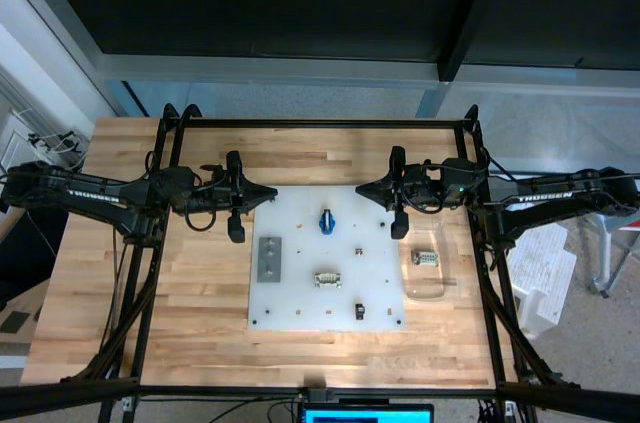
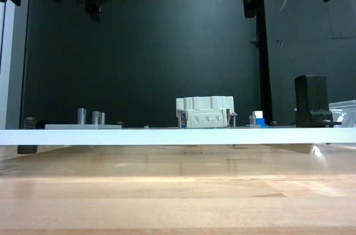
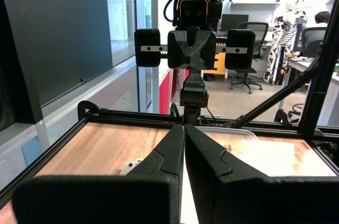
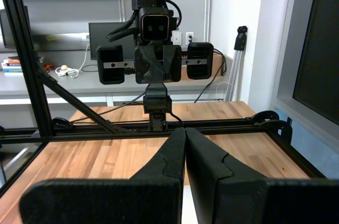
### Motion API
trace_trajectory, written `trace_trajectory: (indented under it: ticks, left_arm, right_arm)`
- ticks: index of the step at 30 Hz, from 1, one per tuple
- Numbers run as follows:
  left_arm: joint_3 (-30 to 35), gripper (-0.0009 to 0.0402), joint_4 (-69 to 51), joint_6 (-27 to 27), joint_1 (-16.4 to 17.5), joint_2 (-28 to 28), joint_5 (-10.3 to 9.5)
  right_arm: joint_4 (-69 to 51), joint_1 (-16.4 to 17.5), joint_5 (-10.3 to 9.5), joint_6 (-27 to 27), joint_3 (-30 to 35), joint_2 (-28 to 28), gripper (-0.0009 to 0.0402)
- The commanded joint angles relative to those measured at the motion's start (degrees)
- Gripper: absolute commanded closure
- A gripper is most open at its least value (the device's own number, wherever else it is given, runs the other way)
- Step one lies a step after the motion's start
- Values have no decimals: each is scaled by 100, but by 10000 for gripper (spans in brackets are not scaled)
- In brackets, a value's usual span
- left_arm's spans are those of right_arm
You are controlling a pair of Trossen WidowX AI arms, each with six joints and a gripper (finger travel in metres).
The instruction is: Pick the HAN10E connector and install on the hub
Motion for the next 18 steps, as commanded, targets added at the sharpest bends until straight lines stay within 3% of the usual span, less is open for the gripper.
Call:
trace_trajectory:
  ticks: [1,18]
  left_arm:
    - [0,392,-2,0,2,0,0]
    - [0,392,-4,0,2,0,0]
  right_arm:
    - [-205,-2,0,4,0,0,393]
    - [-562,2,-2,385,57,-2,393]
